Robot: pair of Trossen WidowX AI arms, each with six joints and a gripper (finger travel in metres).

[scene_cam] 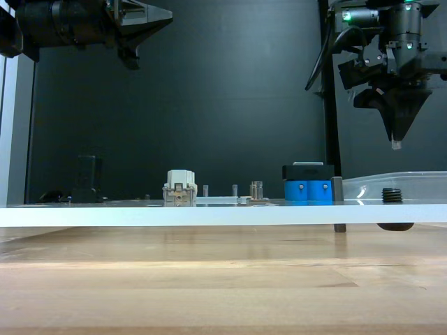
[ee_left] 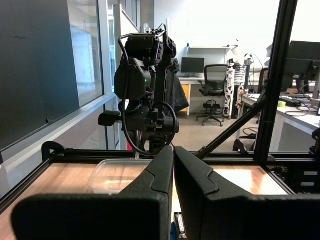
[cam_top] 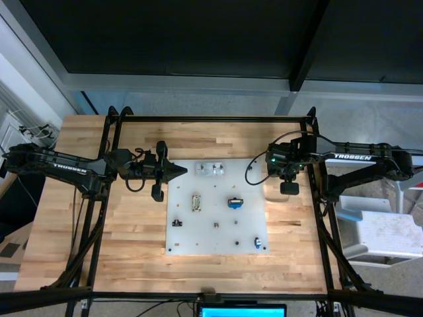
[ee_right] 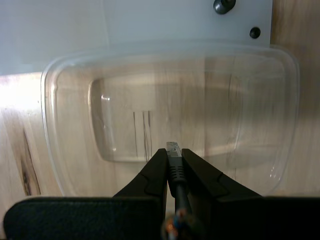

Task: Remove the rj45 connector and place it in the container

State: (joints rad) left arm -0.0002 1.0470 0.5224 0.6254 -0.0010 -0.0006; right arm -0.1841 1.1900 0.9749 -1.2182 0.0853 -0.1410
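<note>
The small pale, clear-whitish rj45 connector is clamped between the two black fingers of the right gripper, its tip protruding just past the fingertips and its dark boot and cable running back between them. In the low view the rj45 connector hangs point-down from the right gripper, clear of the surface and apart from the tray beneath. That tray, the container, is a clear plastic rounded rectangle with a glossy rim. It rests on the light wooden table, touching or slightly overlapping the right edge of the white square board.

The right wrist view places the connector in line with the hollow of the container. In the high view the right gripper stands over the faint outline of the container, though the plug itself is too small to make out there.

On the board stand:
- a blue rectangular block
- a small blue socket near the front right corner
- a beige-grey connector housing left of the block

The left gripper is held high above the board's left edge, well apart from the container. It points horizontally toward the right arm, its black fingers closed to a thin seam and holding nothing.
</note>
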